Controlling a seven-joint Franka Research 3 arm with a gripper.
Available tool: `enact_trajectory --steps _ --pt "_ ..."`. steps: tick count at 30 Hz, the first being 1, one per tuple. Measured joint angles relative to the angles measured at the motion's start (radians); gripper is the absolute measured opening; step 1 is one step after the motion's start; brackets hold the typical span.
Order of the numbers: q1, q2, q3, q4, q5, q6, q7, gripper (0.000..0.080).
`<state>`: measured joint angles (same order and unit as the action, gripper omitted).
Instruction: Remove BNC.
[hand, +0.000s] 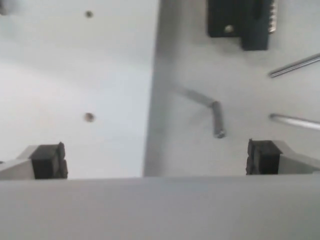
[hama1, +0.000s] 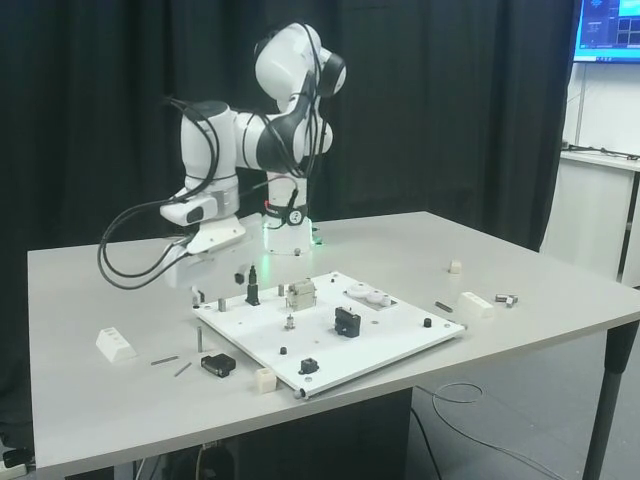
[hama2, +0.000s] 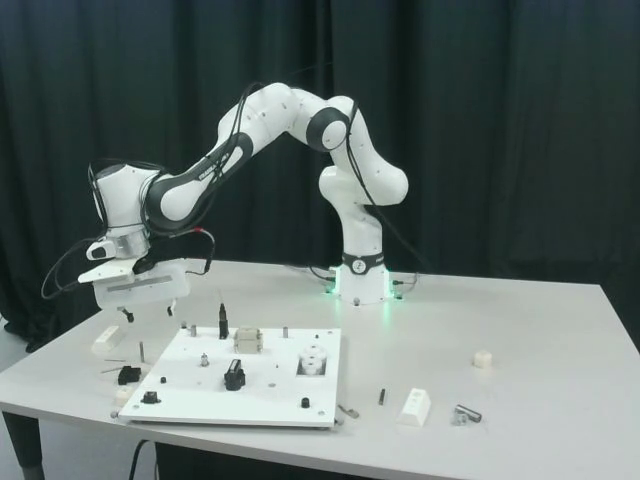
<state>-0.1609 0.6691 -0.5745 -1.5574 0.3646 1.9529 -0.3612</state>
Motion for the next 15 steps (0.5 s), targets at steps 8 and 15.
enact_trajectory --steps 8,15 --pt "0.035 -0.032 -0.007 -0.008 0.000 -0.083 0.124 0.0800" --pt "0.075 -0.067 -0.007 -0.041 0.002 -0.108 0.260 0.0800"
